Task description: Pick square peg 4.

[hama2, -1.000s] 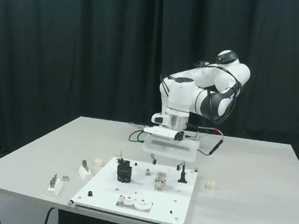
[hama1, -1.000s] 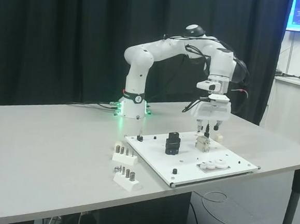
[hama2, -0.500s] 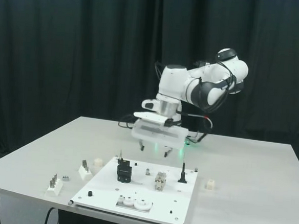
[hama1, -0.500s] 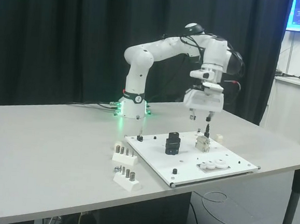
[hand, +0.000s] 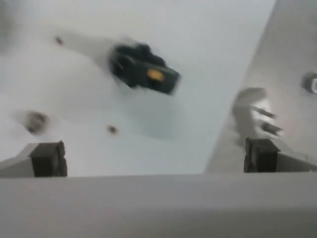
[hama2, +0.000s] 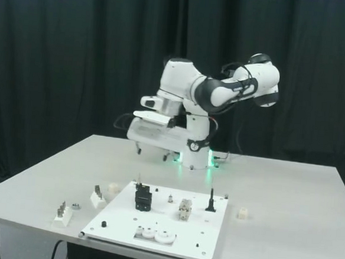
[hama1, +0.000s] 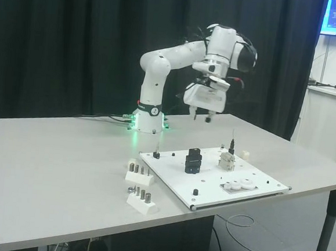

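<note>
Two small white holder blocks with upright grey pegs stand on the grey table beside the white board: one (hama1: 138,172) (hama2: 98,196) closer to the board, the other (hama1: 143,200) (hama2: 63,214) nearer the table's front edge. I cannot tell which peg is square peg 4. My gripper (hama1: 200,118) (hama2: 151,154) hangs high above the table, over the board's far side, open and holding nothing. In the wrist view the gripper (hand: 153,156) looks down on the board, with one peg holder (hand: 257,116) lying past the board's edge.
The white board (hama1: 210,184) (hama2: 195,226) carries a black block (hama1: 193,160) (hama2: 143,197) (hand: 143,74), a grey metal part (hama1: 227,160) (hama2: 184,209), white gears (hama1: 239,186) (hama2: 153,233) and a black upright pin (hama1: 232,147) (hama2: 210,201). A small white piece (hama2: 243,213) lies beside the board.
The arm has risen and swung from above the pin side of the board across toward the peg-holder side. The gripper stays open and holds nothing.
</note>
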Robot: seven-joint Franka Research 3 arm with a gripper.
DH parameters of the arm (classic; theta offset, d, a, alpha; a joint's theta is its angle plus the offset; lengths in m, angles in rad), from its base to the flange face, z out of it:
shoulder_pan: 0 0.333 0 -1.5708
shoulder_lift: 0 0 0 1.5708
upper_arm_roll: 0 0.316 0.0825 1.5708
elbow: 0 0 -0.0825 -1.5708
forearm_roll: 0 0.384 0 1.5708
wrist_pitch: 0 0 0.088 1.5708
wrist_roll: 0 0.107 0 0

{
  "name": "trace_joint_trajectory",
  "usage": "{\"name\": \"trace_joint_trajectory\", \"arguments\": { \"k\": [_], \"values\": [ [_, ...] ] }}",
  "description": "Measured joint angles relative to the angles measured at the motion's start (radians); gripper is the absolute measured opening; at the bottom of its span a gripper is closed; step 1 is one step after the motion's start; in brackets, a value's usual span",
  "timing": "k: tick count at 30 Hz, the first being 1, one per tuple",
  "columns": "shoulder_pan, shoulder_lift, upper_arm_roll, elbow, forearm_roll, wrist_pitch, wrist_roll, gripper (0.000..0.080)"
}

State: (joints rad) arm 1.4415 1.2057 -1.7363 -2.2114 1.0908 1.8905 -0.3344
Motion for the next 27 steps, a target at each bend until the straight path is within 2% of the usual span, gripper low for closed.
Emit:
{"name": "trace_joint_trajectory", "arguments": {
  "k": [3, 9, 21, 27],
  "values": [
    [-0.020, 0.000, -0.012, -0.019, -0.003, -0.003, -0.097, 0.0800],
    [-0.063, 0.000, -0.027, -0.055, -0.003, -0.007, -0.199, 0.0800],
    [-0.165, 0.000, -0.028, -0.083, -0.001, -0.018, -0.504, 0.0800],
    [-0.217, 0.000, -0.022, -0.083, 0.011, -0.020, -0.539, 0.0800]
  ]
}}
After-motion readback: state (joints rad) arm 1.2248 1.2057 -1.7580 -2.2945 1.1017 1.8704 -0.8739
